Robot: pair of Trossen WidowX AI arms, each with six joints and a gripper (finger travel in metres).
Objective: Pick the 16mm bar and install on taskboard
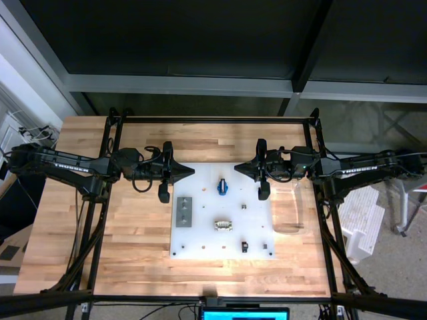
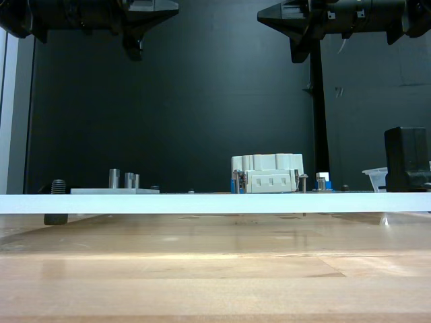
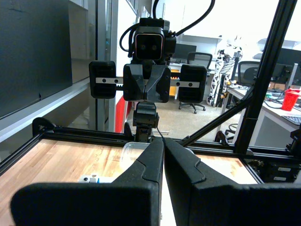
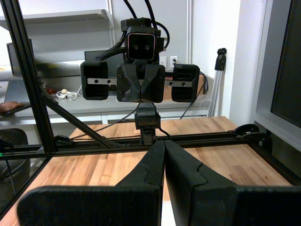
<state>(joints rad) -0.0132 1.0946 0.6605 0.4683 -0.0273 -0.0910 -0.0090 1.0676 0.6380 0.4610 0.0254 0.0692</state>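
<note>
Wooden table [image 1: 80, 220] is topped at centre by the white taskboard [image 1: 200, 243]. The left gripper [image 1: 190, 172] and right gripper [image 1: 238, 168] are held high over its far edge, tips facing each other, both clenched with fingers pressed together. A gray block [image 1: 183, 212] on the board's left part is seen with short metal pegs [image 2: 114, 178] upright in it; where the 16mm bar is cannot be told.

Butcher-block worktop [image 1: 60, 227] inside black aluminium frame [image 1: 213, 119]. Dark panels [image 1: 187, 40] beyond far edge. Grey floor [image 1: 393, 267] past right edge, white foam blocks [image 1: 363, 220] lying there. Left wrist view: bright office, swivel chair [image 3: 197, 59], red cup [image 3: 291, 99] on desk. Right wrist view: white wall [image 4: 211, 28], high shelf [image 4: 61, 16], wall sockets [image 4: 173, 60].
</note>
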